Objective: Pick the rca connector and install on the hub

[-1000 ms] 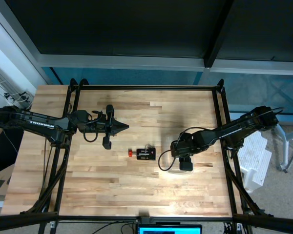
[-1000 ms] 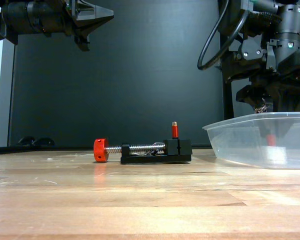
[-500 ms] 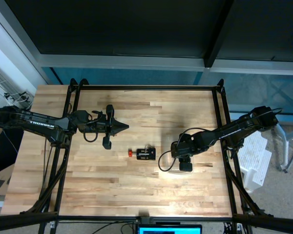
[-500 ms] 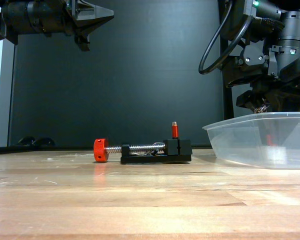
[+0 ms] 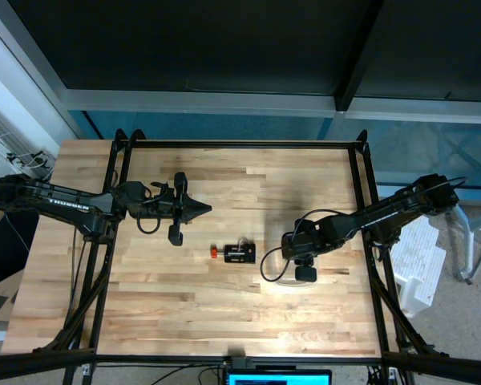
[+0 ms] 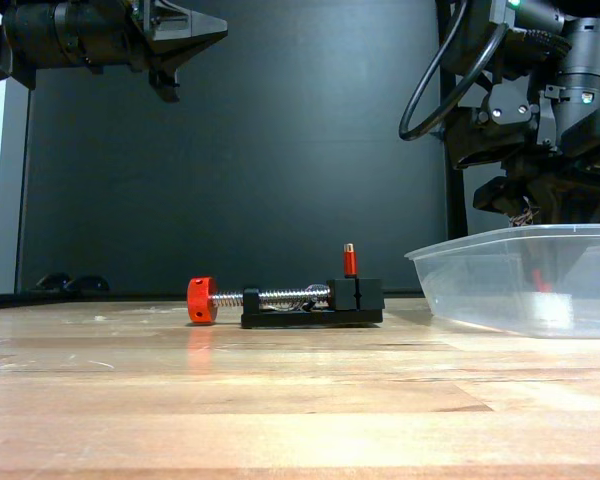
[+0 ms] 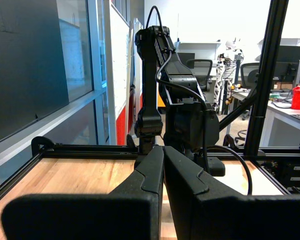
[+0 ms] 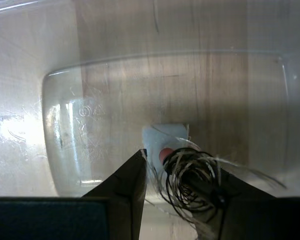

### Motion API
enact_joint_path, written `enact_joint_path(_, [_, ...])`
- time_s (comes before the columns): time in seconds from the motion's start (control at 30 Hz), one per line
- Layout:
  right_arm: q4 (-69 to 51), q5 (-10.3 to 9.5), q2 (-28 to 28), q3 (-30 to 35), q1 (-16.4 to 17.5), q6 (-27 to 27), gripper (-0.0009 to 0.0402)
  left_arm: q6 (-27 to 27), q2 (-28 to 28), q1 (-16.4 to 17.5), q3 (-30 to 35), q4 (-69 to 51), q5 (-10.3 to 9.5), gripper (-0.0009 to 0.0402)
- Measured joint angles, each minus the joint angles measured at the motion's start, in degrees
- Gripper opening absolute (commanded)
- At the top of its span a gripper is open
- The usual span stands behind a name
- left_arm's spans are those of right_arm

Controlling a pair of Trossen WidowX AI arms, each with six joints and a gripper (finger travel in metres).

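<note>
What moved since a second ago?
The right gripper, over the clear tray, shifted just a little; I can't see it grab or drop anything. The left gripper, shut and hanging high on the left, and the hub on the table stayed put.

The hub [image 6: 310, 305] lies flat on the tabletop [image 6: 280, 400], about midway between the left and right edges. Its red knob [image 6: 201, 299] points left, and a short red stub [image 6: 349, 260] stands upright on its black block. Near its right end, not touching it, sits a clear tray [image 6: 480, 285] holding a small white piece [image 6: 552, 308]. The right hand [image 6: 555, 205] hangs just above the tray's rim. The left hand [image 6: 218, 36] is high over the left side, fingers together in a point.
</note>
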Motion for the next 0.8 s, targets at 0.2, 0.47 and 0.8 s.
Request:
enact_joint_path(0.2, [-0.07, 0.0, 0.0, 0.0, 0.0, 0.0, 0.0035, 0.0, 0.0, 0.0, 0.0, 0.0, 0.0, 0.0])
enact_joint_path(0.47, [-0.07, 0.0, 0.0, 0.0, 0.0, 0.0, 0.0002, 0.0, 0.0, 0.0, 0.0, 0.0, 0.02, 0.0])
enact_joint_path(0.8, [-0.13, 0.0, -0.31, 0.0, 0.0, 0.0, 0.0004, 0.0, 0.0, 0.0, 0.0, -0.02, 0.0, 0.0])
